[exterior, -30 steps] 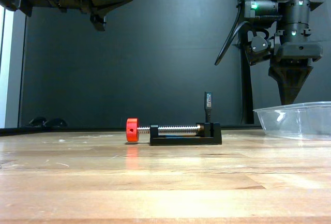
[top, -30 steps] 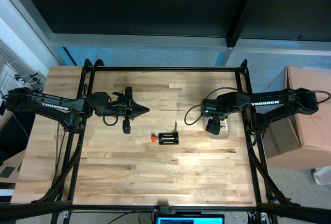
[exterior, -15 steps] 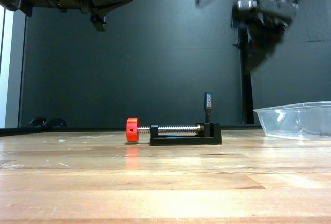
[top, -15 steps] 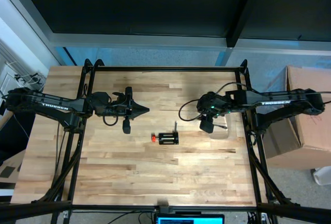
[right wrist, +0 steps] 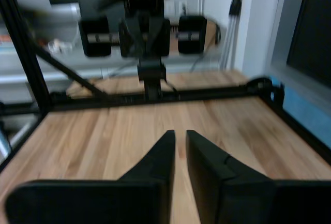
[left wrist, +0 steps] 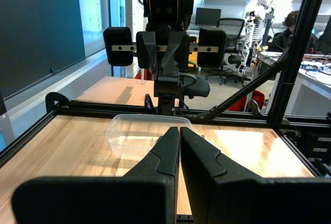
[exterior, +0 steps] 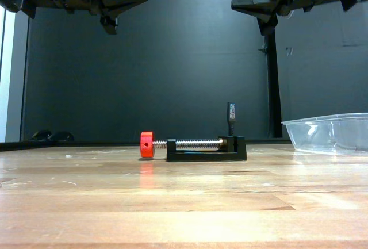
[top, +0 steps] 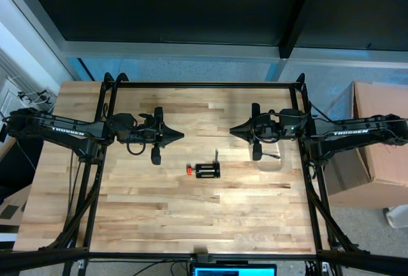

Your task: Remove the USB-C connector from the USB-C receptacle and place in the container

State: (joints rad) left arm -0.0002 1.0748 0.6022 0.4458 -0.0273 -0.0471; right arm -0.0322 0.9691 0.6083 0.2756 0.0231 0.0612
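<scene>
The USB-C connector [exterior: 231,112] stands upright in its receptacle on the black clamp fixture [exterior: 206,149] with a red knob, mid-table; it is also visible from above, connector [top: 217,155] and fixture [top: 208,171]. The clear plastic container [exterior: 330,132] sits to the right of the fixture, and shows as well in the high view [top: 271,159] and left wrist view [left wrist: 145,131]. My left gripper [top: 182,136] hovers high at the left, level, shut and holding nothing [left wrist: 179,130]. My right gripper [top: 231,129] hovers high by the container, pointing left, its fingers almost together with nothing between them [right wrist: 180,133].
A black frame [top: 204,85] runs around the table. A cardboard box [top: 376,142] stands off the right edge. The two arms face each other across the middle, well above the wooden tabletop [top: 191,212].
The right gripper has swung up from pointing down over the container to level, pointing left. The left arm and the connector have not moved.
</scene>
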